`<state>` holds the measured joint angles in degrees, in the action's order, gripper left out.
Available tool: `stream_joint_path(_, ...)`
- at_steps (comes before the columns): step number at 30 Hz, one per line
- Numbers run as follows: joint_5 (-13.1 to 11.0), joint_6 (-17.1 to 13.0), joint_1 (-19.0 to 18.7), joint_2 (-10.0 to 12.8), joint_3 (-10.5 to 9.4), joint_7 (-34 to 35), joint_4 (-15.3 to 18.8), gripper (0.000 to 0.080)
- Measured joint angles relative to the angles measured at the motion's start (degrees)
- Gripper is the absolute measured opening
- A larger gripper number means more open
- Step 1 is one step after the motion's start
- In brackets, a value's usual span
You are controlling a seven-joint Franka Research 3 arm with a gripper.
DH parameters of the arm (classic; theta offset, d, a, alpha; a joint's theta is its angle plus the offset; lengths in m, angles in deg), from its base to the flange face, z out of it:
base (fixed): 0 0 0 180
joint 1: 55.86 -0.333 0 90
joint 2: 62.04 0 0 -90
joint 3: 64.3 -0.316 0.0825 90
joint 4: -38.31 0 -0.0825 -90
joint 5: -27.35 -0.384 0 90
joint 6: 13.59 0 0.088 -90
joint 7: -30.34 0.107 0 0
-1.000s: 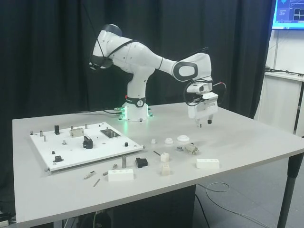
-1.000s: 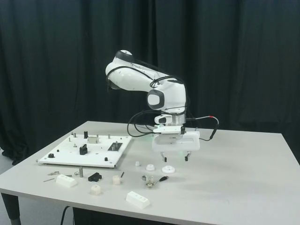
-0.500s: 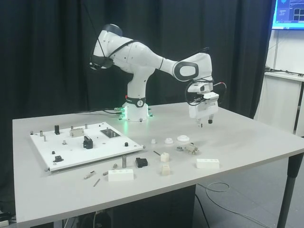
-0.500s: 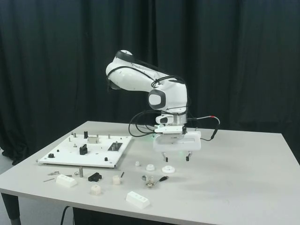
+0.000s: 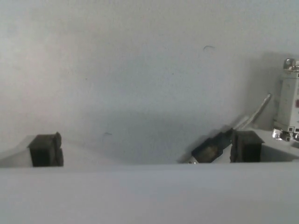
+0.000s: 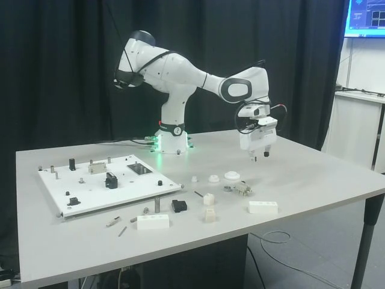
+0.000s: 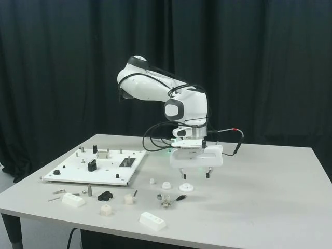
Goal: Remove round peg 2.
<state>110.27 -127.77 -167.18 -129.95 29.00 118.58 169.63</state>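
So the round pegs stand upright, long axis vertical, on the white board (image 6: 102, 182), though I can't say which is peg 2. The end effector (image 7: 194, 175) hangs well apart from the board, over the loose parts on the tabletop (image 7: 270, 187), fingers spread wide, holding nothing.

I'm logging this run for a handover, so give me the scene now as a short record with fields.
arm: white Franka, bolted on the grey table
gripper: jaws open, nothing held, hanging above the table apart from the board
board: white assembly board with pegs and black parts standing on it
loose parts: white blocks, a white disc and a metal connector lying beside the board
task state: round peg 2 not yet grasped; which peg it is cannot be told
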Motion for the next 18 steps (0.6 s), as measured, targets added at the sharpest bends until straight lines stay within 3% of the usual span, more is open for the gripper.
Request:
stream_joint_path(9,0.06,1.91,0.12,0.02,-0.08,0.0,-0.79,0.08)
stream_joint_path(18,0.14,7.92,1.79,0.59,-1.09,-1.0,-2.49,0.08)
